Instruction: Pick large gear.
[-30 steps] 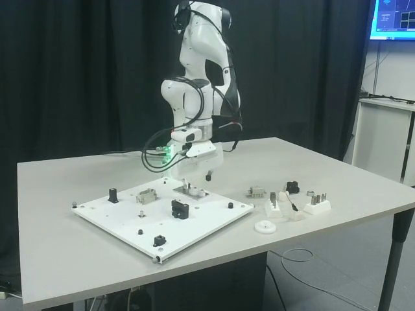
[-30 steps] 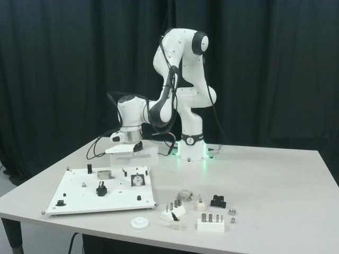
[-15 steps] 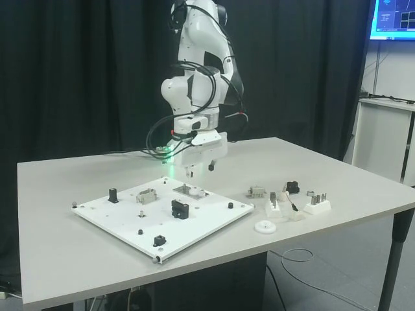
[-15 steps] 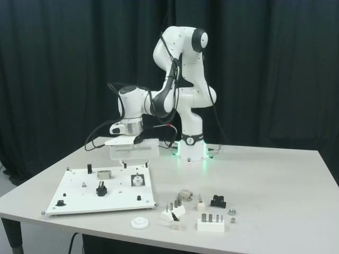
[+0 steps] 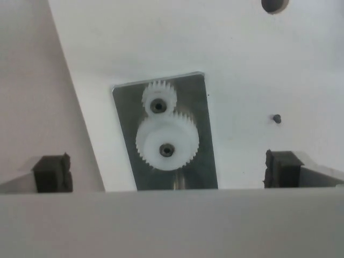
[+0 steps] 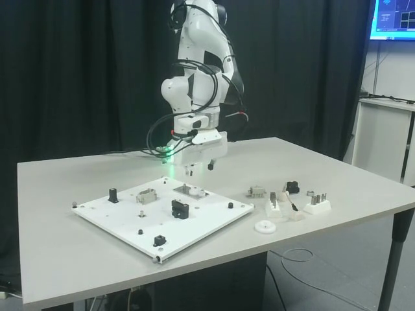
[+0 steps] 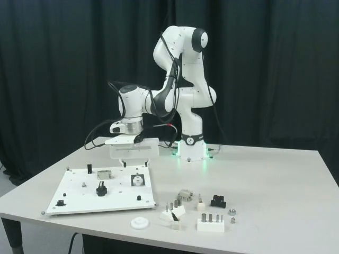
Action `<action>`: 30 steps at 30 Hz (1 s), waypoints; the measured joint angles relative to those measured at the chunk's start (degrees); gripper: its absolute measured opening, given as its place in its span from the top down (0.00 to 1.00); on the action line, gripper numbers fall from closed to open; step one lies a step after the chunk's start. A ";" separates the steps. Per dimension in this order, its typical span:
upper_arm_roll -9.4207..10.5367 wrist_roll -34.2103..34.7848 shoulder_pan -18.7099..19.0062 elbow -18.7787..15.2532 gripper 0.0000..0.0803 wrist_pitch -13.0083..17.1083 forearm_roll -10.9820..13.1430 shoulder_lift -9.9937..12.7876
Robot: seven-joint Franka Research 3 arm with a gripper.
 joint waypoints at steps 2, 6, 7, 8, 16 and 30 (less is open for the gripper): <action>-0.02 0.21 -0.01 0.00 0.00 0.00 -0.04 0.00; -0.04 0.35 -0.05 0.00 0.00 0.00 -0.08 0.00; -0.04 0.37 -0.05 0.00 0.00 0.00 -0.09 0.00; -0.05 0.38 -0.06 0.00 0.00 0.01 -0.09 0.00; -0.06 1.16 -0.08 0.00 0.00 0.35 -0.09 0.00; 1.38 5.32 1.19 0.73 0.00 8.39 1.04 0.21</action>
